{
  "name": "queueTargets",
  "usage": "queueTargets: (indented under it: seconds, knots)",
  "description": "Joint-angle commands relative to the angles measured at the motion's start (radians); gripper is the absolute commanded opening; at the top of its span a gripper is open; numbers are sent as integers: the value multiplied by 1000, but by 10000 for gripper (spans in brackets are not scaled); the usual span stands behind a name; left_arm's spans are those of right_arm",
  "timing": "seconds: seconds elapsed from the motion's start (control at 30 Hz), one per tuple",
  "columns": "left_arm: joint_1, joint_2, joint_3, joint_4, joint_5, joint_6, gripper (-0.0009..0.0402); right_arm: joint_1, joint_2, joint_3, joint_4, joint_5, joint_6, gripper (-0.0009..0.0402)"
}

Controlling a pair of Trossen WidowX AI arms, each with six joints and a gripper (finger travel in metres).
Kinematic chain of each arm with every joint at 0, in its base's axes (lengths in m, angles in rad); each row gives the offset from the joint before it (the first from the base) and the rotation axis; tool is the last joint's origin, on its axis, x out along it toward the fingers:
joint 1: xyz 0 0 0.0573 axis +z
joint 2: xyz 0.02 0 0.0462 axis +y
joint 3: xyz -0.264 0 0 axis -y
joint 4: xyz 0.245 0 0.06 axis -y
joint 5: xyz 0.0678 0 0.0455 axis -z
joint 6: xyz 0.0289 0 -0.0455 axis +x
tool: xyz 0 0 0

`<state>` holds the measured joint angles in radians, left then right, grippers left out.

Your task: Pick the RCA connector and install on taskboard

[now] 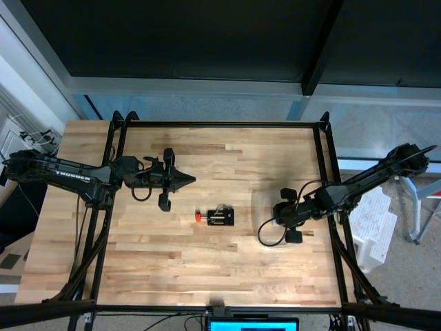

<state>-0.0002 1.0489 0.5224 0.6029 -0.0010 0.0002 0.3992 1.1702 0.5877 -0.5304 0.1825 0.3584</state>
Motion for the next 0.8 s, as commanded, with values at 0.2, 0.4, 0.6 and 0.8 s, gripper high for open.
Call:
queueTargets:
  seconds: [0.2,0.4,0.6,0.8]
  knots:
    - [0,0,0,0,0,0,0,0,-34,71,-122,0,1,2]
    - [0,0,0,0,0,0,0,0,-63,157,-234,-1,1,2]
    - [0,0,0,0,0,0,0,0,-69,229,-297,-3,1,2]
    - [0,0,0,0,0,0,0,-15,-69,239,-287,2,0,2]
